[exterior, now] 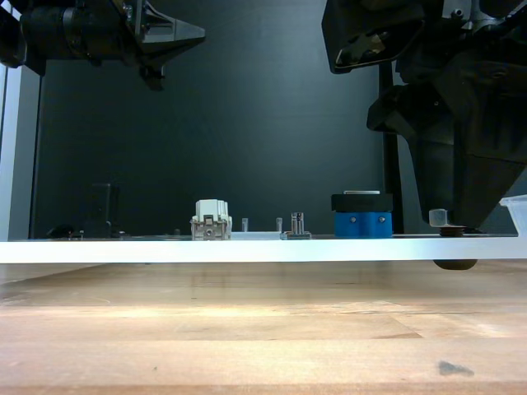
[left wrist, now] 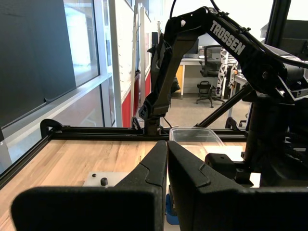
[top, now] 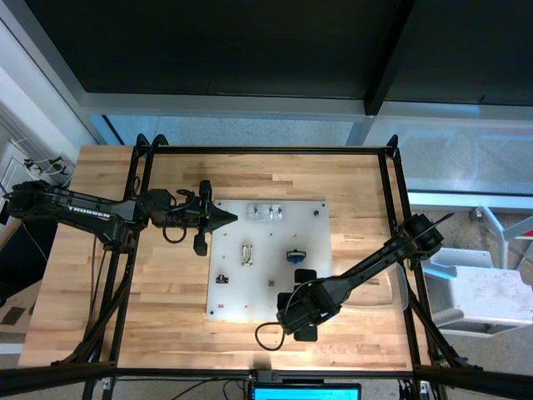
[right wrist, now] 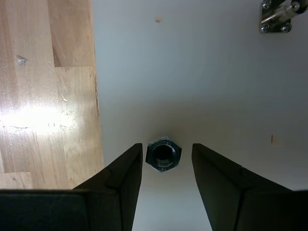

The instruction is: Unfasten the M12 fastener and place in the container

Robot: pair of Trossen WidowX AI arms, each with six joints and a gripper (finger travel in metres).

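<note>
Silver nut [right wrist: 163, 155] sits between right tool's [right wrist: 167, 148] parted fingers [right wrist: 126, 169]; closed left tool [top: 231, 218] hovers over board's [top: 250, 292] left edge.

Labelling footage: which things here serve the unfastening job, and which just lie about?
Job: nut; right gripper astride it; container right of board.
Idle: left gripper, by board's far left; connector; blue block; silver post.

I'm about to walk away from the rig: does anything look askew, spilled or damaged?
Nothing stands out. The nut sits level on its stud, between the right gripper's open fingers with gaps either side. The left gripper hangs shut above the board's far left edge. The container stands upright.
</note>
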